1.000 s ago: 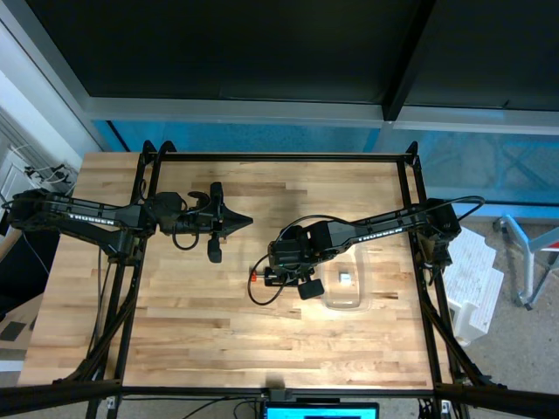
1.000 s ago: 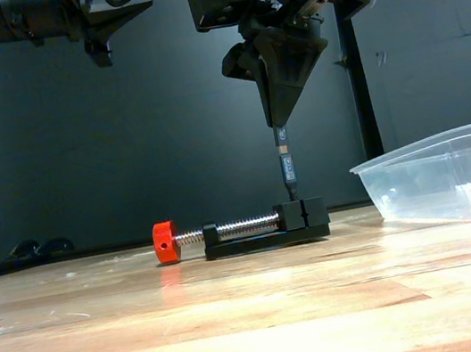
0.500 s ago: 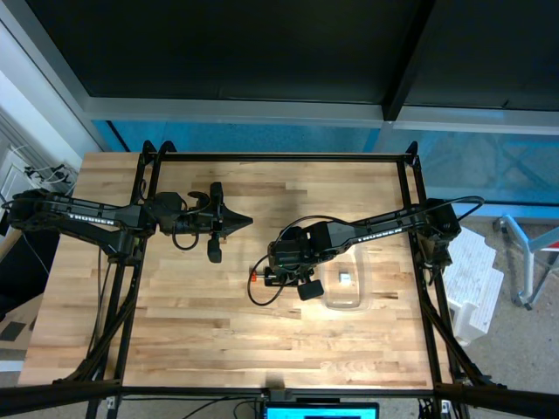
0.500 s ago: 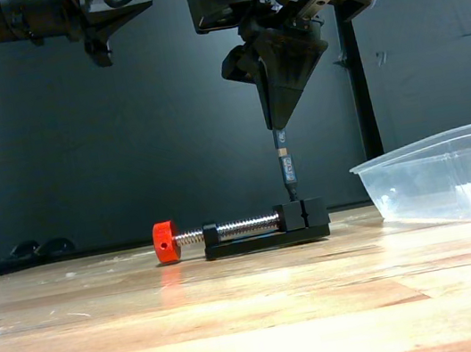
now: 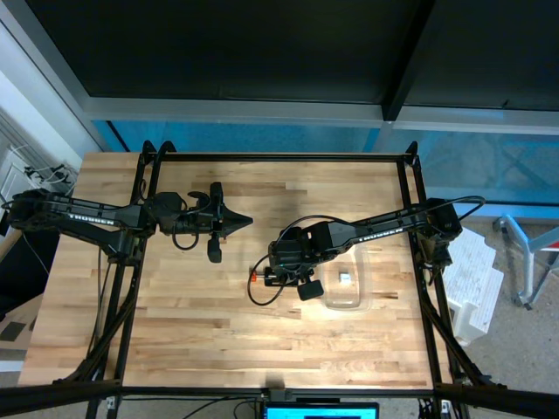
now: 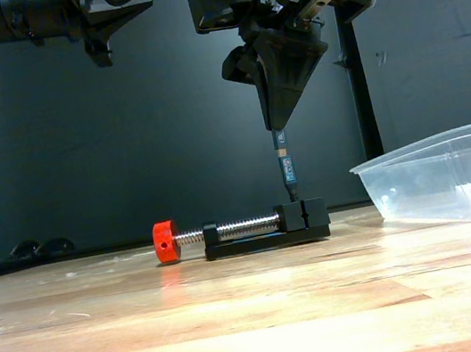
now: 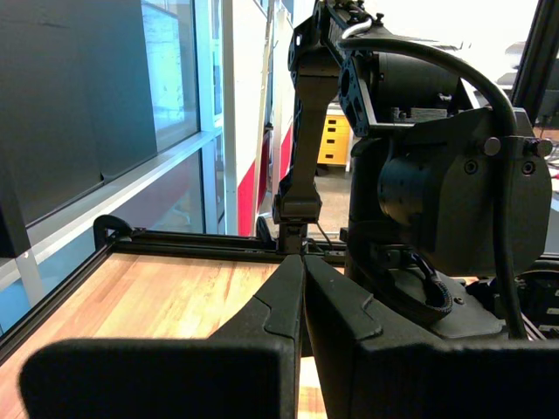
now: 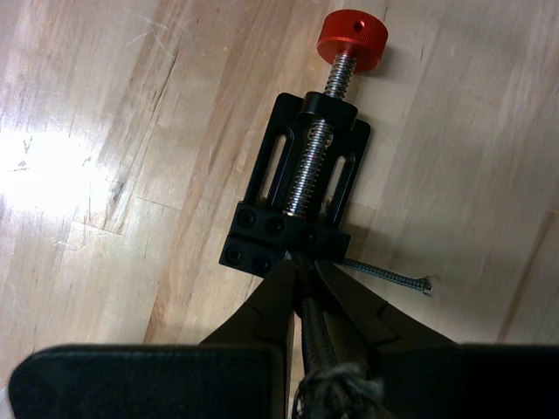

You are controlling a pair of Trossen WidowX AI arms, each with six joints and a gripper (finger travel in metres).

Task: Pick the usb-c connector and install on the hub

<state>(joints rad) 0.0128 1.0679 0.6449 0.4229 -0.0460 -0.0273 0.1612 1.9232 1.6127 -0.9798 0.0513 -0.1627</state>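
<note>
The hub [image 6: 262, 228] is a black block lying on the table, with an orange-red knob [image 6: 165, 242] at its left end and a spring-wrapped screw. From above, the hub [image 5: 265, 277] sits just left of the tray. My right gripper [image 6: 275, 127] points straight down over the hub's right end, shut on the usb-c connector [image 6: 287, 172]. The connector hangs upright with its lower tip at the block's top. In the right wrist view the fingertips [image 8: 281, 278] close over the hub [image 8: 297, 201]. My left gripper [image 5: 240, 222] hovers high at the left, shut and empty.
A clear plastic tray [image 6: 444, 177] stands right of the hub and holds a small white piece [image 5: 345, 278]. A thin braided cable end [image 8: 384, 278] lies on the wood beside the hub. A black frame [image 5: 279, 158] borders the table.
</note>
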